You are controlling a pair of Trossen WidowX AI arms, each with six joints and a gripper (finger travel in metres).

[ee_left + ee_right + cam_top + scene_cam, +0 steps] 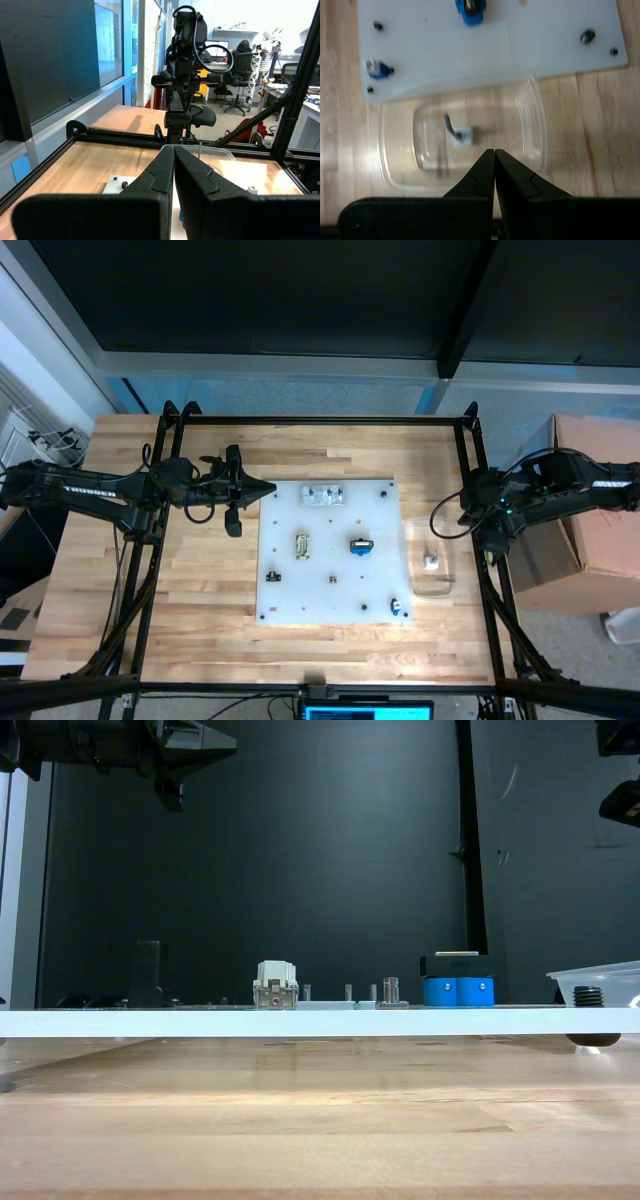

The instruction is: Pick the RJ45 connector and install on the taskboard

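This is a robotics lab. A pale butcher-block wooden surface [200,590] is fenced by a black metal rail frame [320,421], with a black robot arm bolted at its left edge [90,490] and another at its right [560,485]. Between them lies a white plastic task board [330,585] studded with small fittings. The left wrist view looks past the frame to black swivel office chairs [240,75], cluttered workbenches [300,92] and tall windows [110,40]. A brown cardboard box [590,510] stands at the right.
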